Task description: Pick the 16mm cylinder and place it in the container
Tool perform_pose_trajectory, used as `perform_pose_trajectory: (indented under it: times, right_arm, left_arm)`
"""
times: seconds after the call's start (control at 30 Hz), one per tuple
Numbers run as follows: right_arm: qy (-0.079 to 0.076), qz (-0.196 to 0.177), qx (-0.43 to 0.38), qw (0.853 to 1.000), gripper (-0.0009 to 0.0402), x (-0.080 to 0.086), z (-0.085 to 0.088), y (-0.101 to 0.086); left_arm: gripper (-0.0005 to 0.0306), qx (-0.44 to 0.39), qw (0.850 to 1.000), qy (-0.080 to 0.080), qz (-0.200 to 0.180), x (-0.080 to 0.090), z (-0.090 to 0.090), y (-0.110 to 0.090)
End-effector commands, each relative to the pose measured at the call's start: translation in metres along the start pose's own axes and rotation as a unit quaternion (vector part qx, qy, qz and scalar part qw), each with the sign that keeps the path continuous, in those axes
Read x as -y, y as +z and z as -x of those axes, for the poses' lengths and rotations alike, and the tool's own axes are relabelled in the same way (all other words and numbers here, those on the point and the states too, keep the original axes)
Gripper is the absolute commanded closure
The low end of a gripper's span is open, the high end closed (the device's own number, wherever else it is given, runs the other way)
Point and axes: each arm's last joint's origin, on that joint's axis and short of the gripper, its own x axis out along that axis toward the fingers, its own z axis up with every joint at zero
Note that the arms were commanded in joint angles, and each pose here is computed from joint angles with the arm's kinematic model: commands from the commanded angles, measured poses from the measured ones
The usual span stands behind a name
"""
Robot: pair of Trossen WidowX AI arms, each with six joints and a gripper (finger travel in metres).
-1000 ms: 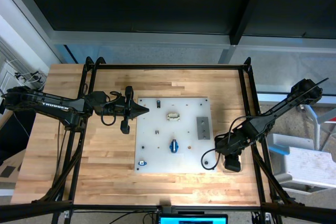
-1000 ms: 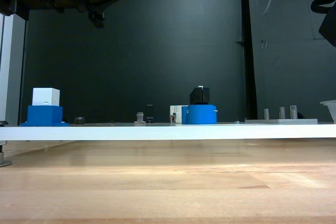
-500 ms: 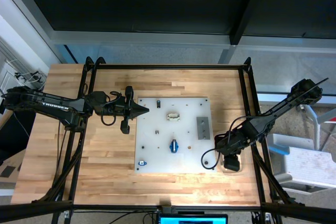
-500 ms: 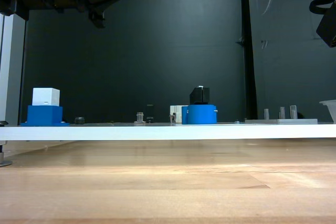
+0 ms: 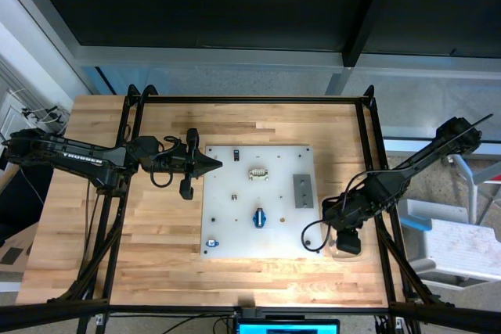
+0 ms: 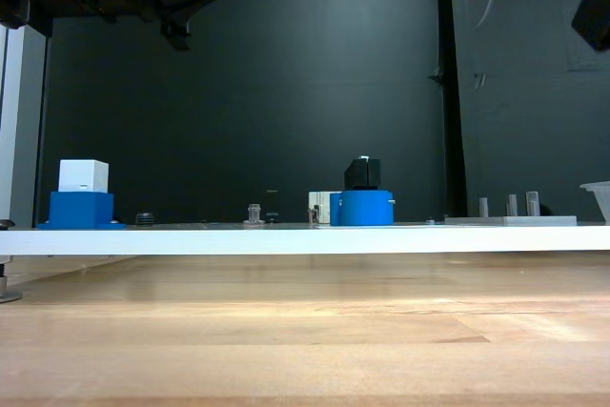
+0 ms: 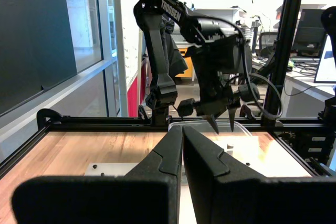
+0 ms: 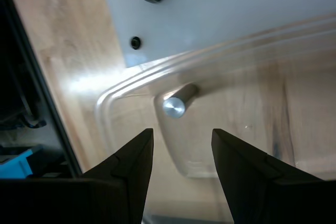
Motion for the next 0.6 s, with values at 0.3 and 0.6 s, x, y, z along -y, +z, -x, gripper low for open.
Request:
perform_pose_trajectory:
  times: [0.3,0.6]
  right_arm:
    - [-0.021,-0.001,0.007,1.000,0.0240,-0.006,0.024,0.000]
    - [-0.022,-0.002,0.006,1.000,0.0240,-0.006,0.023,0.000]
  left_arm:
    - [0.0300,0.000,1.000,0.000,0.000,0.000,0.000,0.000]
    - [0.0300,0.000,1.000,0.000,0.000,0.000,0.000,0.000]
